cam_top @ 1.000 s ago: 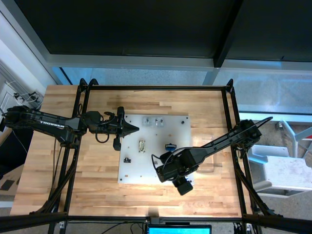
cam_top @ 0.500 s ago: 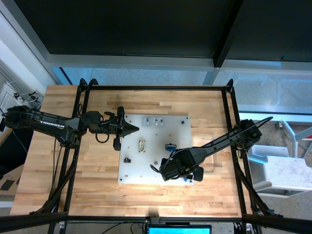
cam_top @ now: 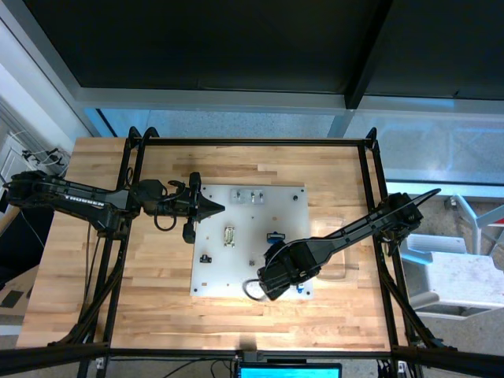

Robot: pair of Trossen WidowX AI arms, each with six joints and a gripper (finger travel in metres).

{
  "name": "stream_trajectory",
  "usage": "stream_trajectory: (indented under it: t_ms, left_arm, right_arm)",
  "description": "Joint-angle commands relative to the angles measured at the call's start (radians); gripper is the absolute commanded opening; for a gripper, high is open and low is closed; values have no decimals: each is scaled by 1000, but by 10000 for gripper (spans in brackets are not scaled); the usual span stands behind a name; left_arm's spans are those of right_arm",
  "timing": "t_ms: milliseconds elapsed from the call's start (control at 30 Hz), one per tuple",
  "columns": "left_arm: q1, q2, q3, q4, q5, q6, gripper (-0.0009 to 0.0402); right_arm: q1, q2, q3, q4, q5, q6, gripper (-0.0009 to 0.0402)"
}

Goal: Pick the M12 fastener and fasten on the M12 threads

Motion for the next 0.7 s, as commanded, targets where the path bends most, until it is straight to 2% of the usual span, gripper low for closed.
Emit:
stream_trajectory:
  t_ms: [33, 167, 333, 400, 533, 700]
  left_arm:
    - [0, 0, 0, 0, 0, 0, 0]
    - [0, 0, 0, 0, 0, 0, 0]
    - [0, 0, 0, 0, 0, 0, 0]
    - [0, 0, 0, 0, 0, 0, 0]
    - [0, 0, 0, 0, 0, 0, 0]
    - [0, 0, 0, 0, 0, 0, 0]
  right_arm:
    - [1, 0, 0, 6, 0, -214, 185]
    - [0, 0, 0, 9, 1, -307, 185]
    - [0, 7, -2, 23, 4, -541, 183]
    - [0, 15, -2, 30, 3, -602, 174]
    - [-1, 54, -1, 63, -1, -689, 128]
    - [0, 76, -2, 80, 2, -703, 29]
